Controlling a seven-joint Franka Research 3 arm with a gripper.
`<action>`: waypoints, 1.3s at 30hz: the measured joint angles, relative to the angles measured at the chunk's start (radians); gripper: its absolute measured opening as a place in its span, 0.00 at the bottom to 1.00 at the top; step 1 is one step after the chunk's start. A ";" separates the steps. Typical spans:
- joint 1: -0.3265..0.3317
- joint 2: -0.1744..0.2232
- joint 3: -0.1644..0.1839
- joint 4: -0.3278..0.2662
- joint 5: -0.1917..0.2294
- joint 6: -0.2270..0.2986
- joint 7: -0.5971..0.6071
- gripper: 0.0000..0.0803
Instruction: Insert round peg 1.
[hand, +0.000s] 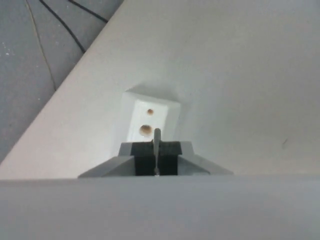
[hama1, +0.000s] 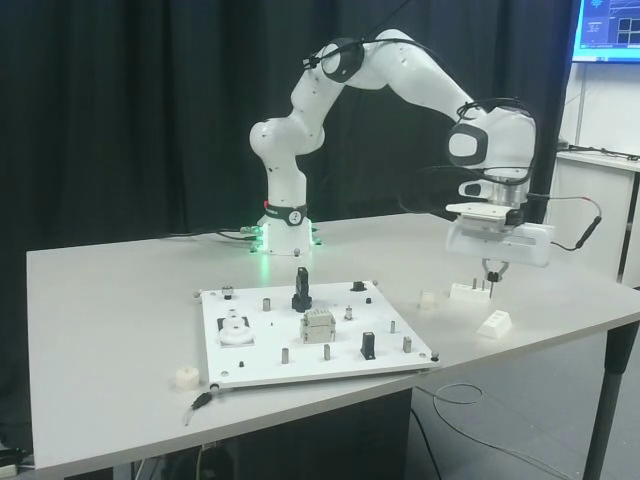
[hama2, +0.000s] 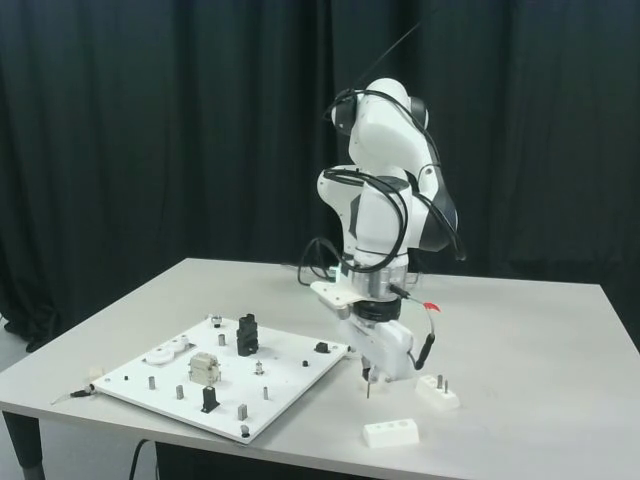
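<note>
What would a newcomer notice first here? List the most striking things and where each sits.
The white arm arches from its base at the back of the grey table out to the far side from the white board of fixtures. Its gripper is shut on a thin peg, held above a small white block with two holes. A second white block with a peg standing in it sits nearby.

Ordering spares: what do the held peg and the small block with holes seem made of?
The peg, gripped in the claw, looks like grey metal: thin, dull sheen. The block looks like matte white plastic, perhaps printed; its holes show darker insides.
</note>
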 joint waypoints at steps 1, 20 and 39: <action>0.000 0.000 -0.002 0.000 -0.004 -0.006 -0.008 0.02; -0.022 -0.077 -0.023 -0.083 -0.115 -0.094 -0.245 0.02; -0.111 -0.239 -0.019 -0.379 -0.153 0.116 -0.614 0.02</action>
